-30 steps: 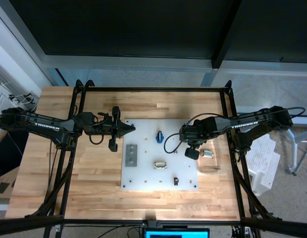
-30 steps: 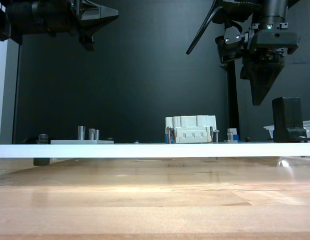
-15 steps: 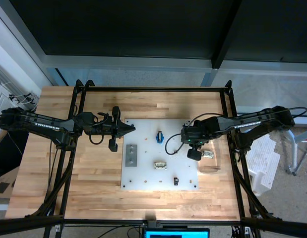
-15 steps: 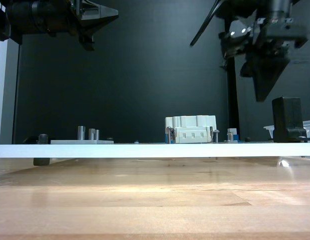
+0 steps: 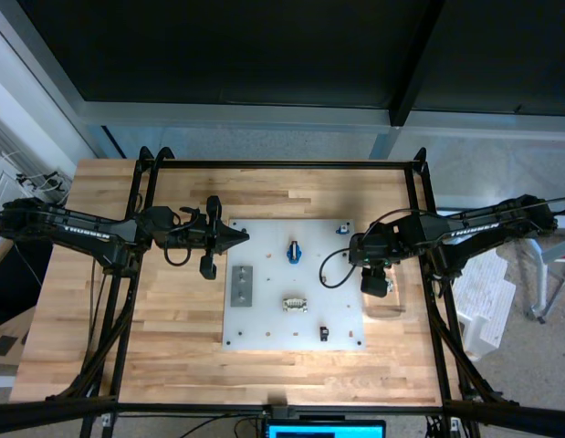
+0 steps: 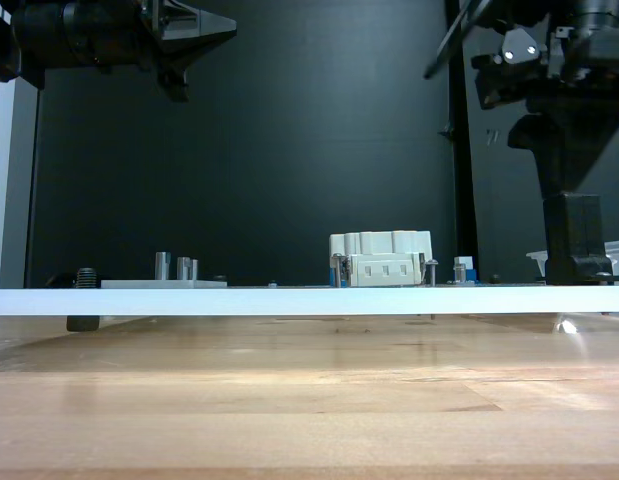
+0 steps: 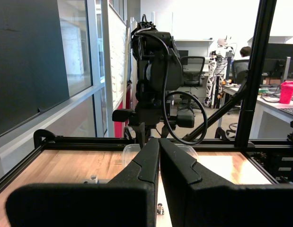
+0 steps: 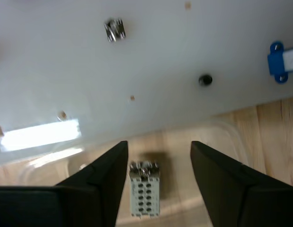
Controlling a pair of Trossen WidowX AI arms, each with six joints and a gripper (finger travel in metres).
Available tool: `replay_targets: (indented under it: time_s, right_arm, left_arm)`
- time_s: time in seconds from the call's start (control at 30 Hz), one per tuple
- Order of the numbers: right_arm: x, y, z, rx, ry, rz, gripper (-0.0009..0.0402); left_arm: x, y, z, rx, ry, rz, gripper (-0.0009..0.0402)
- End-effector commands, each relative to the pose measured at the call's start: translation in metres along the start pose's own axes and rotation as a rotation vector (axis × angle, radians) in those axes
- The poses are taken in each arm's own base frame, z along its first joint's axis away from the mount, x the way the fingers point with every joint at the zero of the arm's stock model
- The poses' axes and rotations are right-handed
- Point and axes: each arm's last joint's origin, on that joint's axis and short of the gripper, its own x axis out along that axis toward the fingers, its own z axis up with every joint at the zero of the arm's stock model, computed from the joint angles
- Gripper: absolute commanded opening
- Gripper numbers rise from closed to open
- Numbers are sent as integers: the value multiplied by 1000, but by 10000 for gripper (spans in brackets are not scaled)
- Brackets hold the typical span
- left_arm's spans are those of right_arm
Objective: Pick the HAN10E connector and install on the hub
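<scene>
Here the spread right gripper (image 8: pixel 158 143) is hovering over the HAN10E connector (image 8: pixel 144 195), possibly risking an off-centre, tilting grasp; the closed left gripper (image 7: pixel 159 142) is hanging above the board's (image 5: pixel 264 328) edge.

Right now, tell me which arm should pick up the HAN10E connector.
The right. The right gripper is open directly above the HAN10E connector; the left gripper is shut, parked high across the board.
</scene>
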Motion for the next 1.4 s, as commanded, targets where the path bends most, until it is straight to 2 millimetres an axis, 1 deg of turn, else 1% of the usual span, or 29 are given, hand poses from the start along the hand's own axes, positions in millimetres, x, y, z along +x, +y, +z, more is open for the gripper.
replay_targets:
  time_s: [0.03, 0.23, 0.43, 0.57, 0.7, 1.2, 1.4]
  right_arm:
    - [4, 3, -12, -22, 21, 0, 222]
    - [13, 0, -39, -16, 40, 2, 249]
    - [22, -2, -53, -27, 67, -6, 265]
    - [27, 2, -58, -59, 76, 4, 271]
    - [32, 6, -61, -47, 74, 11, 276]
    - [65, 8, -69, -30, 88, 33, 275]
    - [74, 8, -71, -15, 86, 34, 274]
  left_arm:
    - [0, 0, 0, 0, 0, 0, 0]
    - [0, 0, 0, 0, 0, 0, 0]
    - [0, 0, 0, 0, 0, 0, 0]
    - [0, 0, 0, 0, 0, 0, 0]
    - [0, 0, 0, 0, 0, 0, 0]
    - [0, 0, 0, 0, 0, 0, 0]
    - [0, 0, 0, 0, 0, 0, 0]
